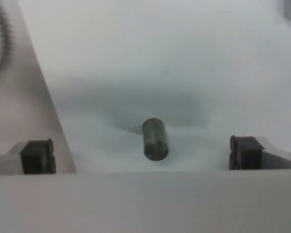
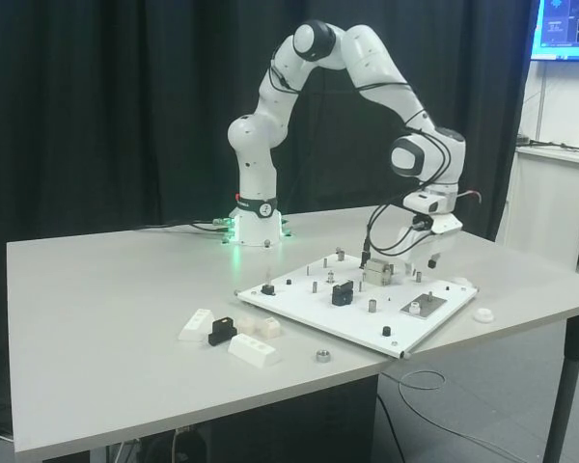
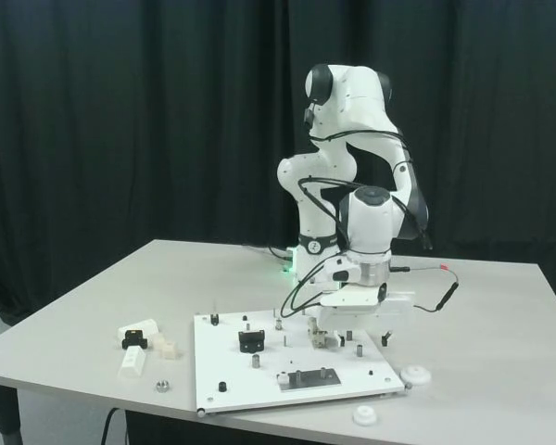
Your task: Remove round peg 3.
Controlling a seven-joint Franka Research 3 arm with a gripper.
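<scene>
While the gripper (image 1: 140,154) hangs over the far right part of the white board (image 2: 299,311), its jaws stand wide apart and hold nothing. Between the two black fingertips (image 1: 38,156), in the middle of the wrist view, a short grey peg (image 1: 154,139) stands up from the board, touching neither tip. In the first room view, the gripper (image 2: 432,253) sits right of centre above the board's right edge. Small white blocks (image 2: 254,347) lie on the grey table (image 2: 96,309), lower left of the board.
</scene>
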